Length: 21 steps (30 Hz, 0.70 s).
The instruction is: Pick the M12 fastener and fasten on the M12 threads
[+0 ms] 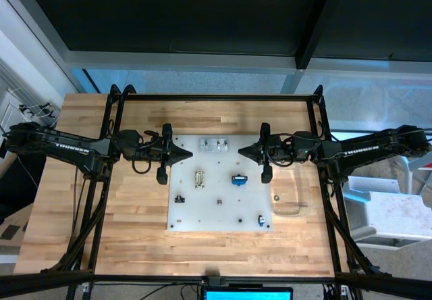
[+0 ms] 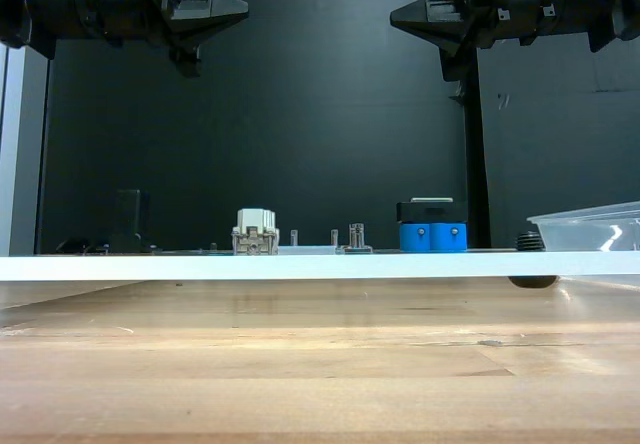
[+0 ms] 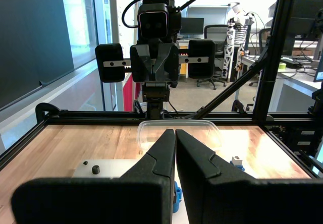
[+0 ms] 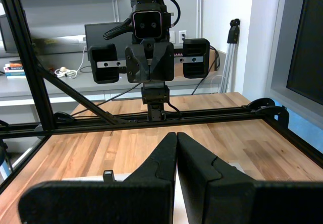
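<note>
The M12 fastener (image 1: 276,196) is a small silver nut lying in the clear tray (image 1: 297,209), just off the right edge of the white board (image 1: 202,209). The M12 threads (image 1: 239,217) are a short black stud near the board's near right edge. Its ribs are bare in the low view (image 2: 530,242). My left gripper (image 1: 189,155) hovers high over the board's far left part and is shut on nothing. My right gripper (image 1: 241,151) faces it over the far right part, also shut and empty. The wrist views show each pair of fingers (image 3: 161,153) (image 4: 164,158) pressed together.
A blue connector block (image 1: 238,179), a beige connector (image 1: 200,179), a clear mount (image 1: 216,144) and a blue-topped part (image 1: 262,219) stand on the board. The black frame rails (image 1: 216,98) run round the wooden table.
</note>
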### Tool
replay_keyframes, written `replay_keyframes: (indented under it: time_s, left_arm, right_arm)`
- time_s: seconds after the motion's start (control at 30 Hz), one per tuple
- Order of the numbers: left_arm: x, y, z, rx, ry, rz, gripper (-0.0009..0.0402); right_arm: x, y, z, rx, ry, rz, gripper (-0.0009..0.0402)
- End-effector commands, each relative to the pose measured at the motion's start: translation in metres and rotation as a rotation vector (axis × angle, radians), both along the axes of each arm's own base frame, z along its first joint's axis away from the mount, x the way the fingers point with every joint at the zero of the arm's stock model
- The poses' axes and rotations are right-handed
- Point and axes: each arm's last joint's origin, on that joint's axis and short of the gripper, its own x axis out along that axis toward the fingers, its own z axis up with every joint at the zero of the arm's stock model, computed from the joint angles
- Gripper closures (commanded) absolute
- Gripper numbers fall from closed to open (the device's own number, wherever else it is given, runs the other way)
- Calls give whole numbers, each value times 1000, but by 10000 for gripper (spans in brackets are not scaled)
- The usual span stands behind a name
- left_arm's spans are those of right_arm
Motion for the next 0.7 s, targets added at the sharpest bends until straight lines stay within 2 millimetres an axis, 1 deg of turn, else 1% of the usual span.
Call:
replay_keyframes:
  time_s: [0.03, 0.4, 0.47, 0.6, 0.7]
  left_arm:
    - [0, 0, 0, 0, 0, 0, 393]
    - [0, 0, 0, 0, 0, 0, 393]
    - [0, 0, 0, 0, 0, 0, 393]
    - [0, 0, 0, 0, 0, 0, 393]
    - [0, 0, 0, 0, 0, 0, 393]
  right_arm:
    - [0, 1, 2, -25, -17, 6, 393]
    - [0, 1, 1, -25, -15, 7, 393]
    - [0, 1, 1, -37, -7, 31, 393]
    - [2, 2, -1, -62, 87, 41, 393]
    - [3, 4, 2, -85, 177, 110, 393]
